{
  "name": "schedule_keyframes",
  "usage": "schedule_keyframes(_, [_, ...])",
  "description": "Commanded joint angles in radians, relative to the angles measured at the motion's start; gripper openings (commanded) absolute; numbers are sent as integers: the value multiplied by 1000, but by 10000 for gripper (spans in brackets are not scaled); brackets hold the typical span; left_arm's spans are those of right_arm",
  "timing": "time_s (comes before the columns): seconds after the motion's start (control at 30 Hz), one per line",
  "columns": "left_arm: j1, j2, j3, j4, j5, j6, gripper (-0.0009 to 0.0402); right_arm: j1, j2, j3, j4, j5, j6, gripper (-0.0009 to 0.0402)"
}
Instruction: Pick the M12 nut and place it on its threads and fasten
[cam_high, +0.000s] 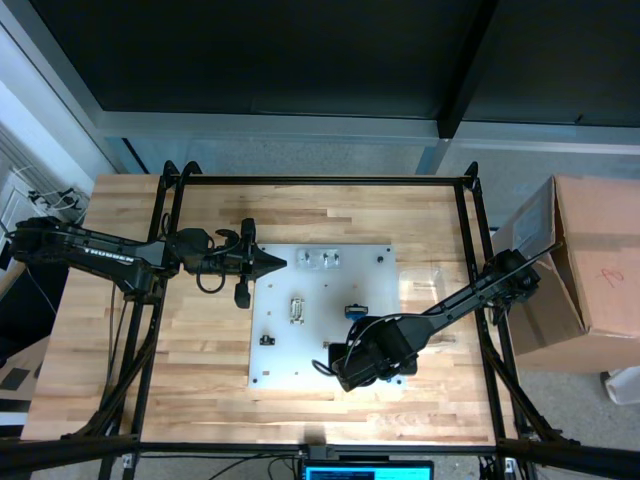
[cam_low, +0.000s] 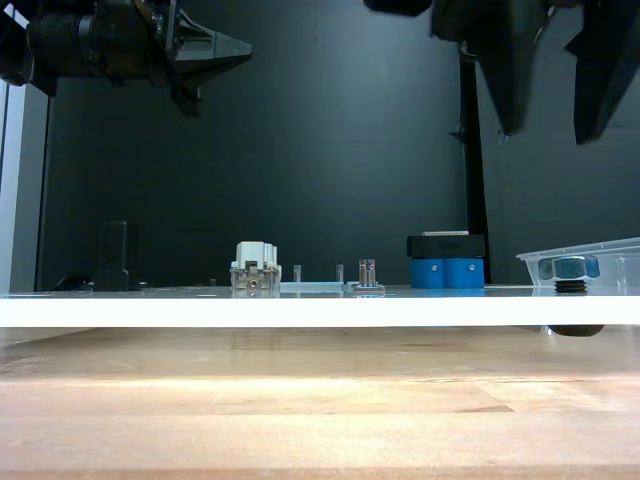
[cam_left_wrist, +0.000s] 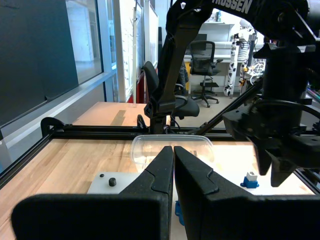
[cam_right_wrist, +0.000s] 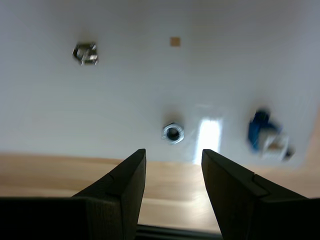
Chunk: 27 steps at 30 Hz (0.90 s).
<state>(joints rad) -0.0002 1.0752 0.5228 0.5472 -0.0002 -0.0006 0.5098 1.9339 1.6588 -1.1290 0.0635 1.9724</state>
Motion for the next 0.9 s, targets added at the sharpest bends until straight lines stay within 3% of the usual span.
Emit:
schedule_keyframes(0.03, [0, 0, 0, 0, 0, 0, 0, 1, 3, 0, -37, -2, -404, 153])
schedule_keyframes(0.1, [0, 0, 0, 0, 0, 0, 0, 1, 3, 0, -45, -2, -683, 153])
schedule_keyframes(0.23, [0, 0, 0, 0, 0, 0, 0, 2, 10, -3, -45, 6, -1004, 153])
schedule_keyframes(0.63, [0, 0, 0, 0, 0, 0, 0, 0, 12, -4, -19, -2, -1311, 145])
schedule_keyframes(0.77, [0, 0, 0, 0, 0, 0, 0, -2, 39, -5, -11, -14, -1399, 92])
schedule_keyframes(0.9, [0, 0, 0, 0, 0, 0, 0, -2, 58, -6, 5, -38, -1461, 1])
